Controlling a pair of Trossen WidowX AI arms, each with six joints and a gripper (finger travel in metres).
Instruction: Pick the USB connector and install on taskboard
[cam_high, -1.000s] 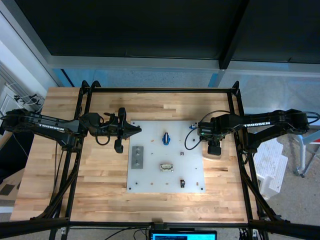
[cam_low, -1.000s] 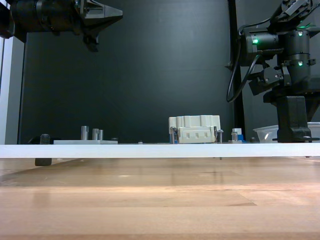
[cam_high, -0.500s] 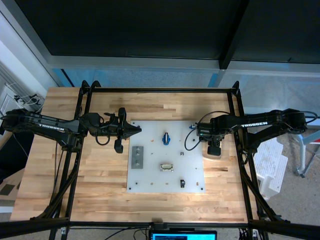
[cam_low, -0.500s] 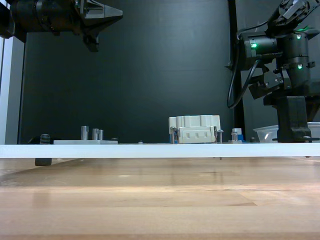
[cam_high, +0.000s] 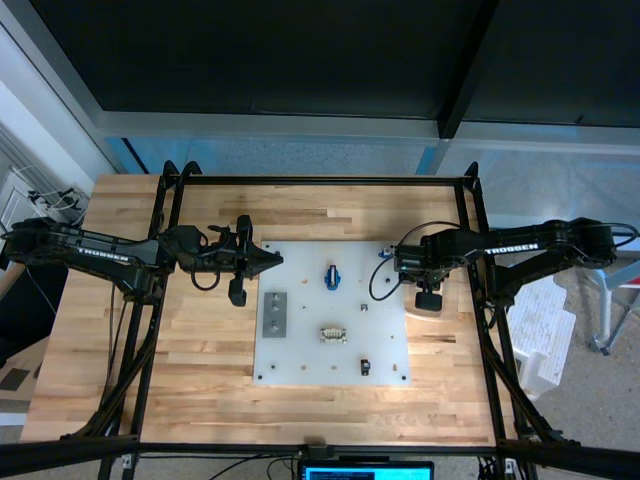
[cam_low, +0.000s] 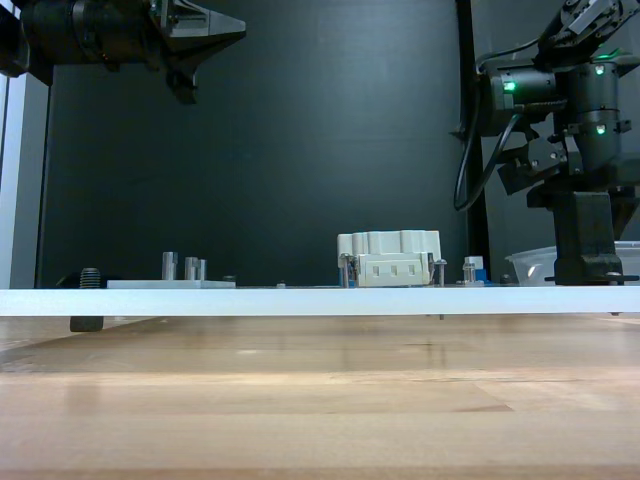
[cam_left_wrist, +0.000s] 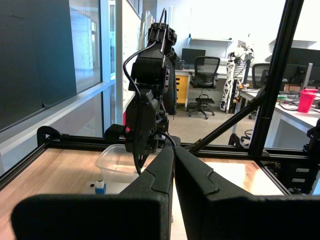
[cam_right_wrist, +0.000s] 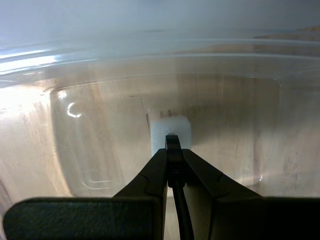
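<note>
Right wrist view: the right hand (cam_right_wrist: 173, 152) has its fingers pressed together on a small black part with a thin cable trailing back between them, judged to be the USB connector (cam_right_wrist: 173, 141). The connector's tip sits at a white foam block (cam_right_wrist: 170, 129) on the floor of the clear tray (cam_right_wrist: 100, 65); whether it touches the foam cannot be told. The foam probably presents the connector upright so that a vertical pinch can take it. The hand points straight down into the tray, wrist bent downward, as the low view confirms.

The tray stands on the worktop (cam_high: 180, 380), just beside the right edge of the taskboard (cam_high: 300, 350). The likely target is the tiny black socket (cam_high: 366, 366) near the board's near edge, well apart from the tray.

The left hand (cam_left_wrist: 173, 148) hangs high over the board's left edge, fingers closed on nothing, pointing level toward the right arm and out of the likely transfer path.
</note>
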